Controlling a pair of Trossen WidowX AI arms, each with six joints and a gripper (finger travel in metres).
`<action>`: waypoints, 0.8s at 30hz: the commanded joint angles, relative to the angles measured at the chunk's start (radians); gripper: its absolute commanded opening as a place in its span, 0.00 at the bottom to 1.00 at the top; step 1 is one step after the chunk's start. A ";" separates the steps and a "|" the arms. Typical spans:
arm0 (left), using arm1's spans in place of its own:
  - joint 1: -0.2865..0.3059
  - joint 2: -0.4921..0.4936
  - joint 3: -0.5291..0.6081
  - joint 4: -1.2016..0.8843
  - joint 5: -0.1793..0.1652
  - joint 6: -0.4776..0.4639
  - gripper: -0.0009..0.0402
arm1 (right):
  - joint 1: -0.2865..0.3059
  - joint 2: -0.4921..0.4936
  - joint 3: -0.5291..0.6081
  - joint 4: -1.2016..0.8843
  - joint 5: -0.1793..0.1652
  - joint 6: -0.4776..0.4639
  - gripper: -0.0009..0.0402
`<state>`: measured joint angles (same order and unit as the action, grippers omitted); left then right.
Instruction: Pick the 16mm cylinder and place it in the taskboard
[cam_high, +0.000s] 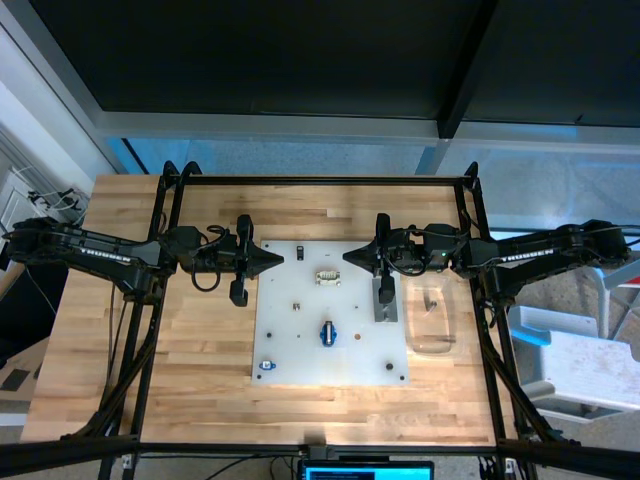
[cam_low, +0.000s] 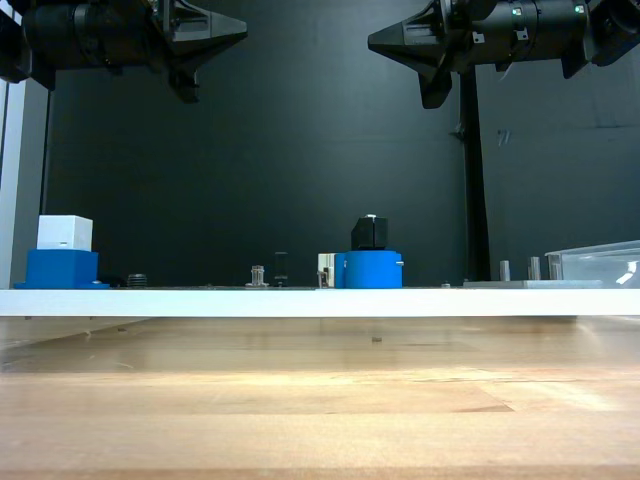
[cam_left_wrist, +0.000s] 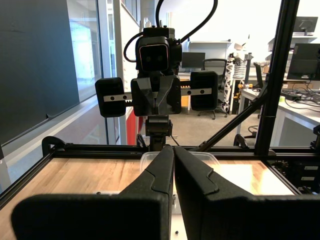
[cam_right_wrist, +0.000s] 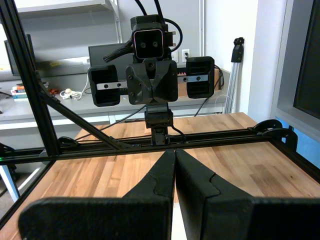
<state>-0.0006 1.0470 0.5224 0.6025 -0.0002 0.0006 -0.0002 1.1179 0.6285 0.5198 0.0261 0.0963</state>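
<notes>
We see the wooden table (cam_high: 150, 330) bearing the taskboard (cam_high: 300, 340) at centre. The left gripper (cam_high: 278, 258) hovers high at its 11 o'clock, fingers pressed together, and the right gripper (cam_high: 348, 256) likewise at 1 o'clock. At 3 o'clock, the clear tray (cam_high: 447, 330) holds a small piece (cam_high: 432, 302); whether that's the 16mm cylinder, we cannot tell.

My left claw (cam_left_wrist: 173, 150) hangs above the table (cam_left_wrist: 75, 175) with its two fingers pressed together. Straight across, the right claw (cam_left_wrist: 159, 96) faces me, its fingers meeting too. Beyond my fingertips a clear tray (cam_left_wrist: 212, 159) sits on the table. A black frame (cam_left_wrist: 272, 75) rims the table.
</notes>
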 joint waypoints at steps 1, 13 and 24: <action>0.001 0.000 0.000 0.000 0.000 0.000 0.02 | 0.001 0.000 0.000 0.000 0.000 0.000 0.02; 0.000 0.000 0.000 0.000 0.000 0.000 0.02 | 0.001 0.000 0.000 0.000 0.000 0.000 0.02; 0.001 0.000 0.000 0.000 0.000 0.000 0.02 | 0.000 -0.006 0.000 -0.002 0.001 0.056 0.02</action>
<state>-0.0002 1.0473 0.5224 0.6025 -0.0002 0.0010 0.0002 1.1149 0.6289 0.5198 0.0261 0.1379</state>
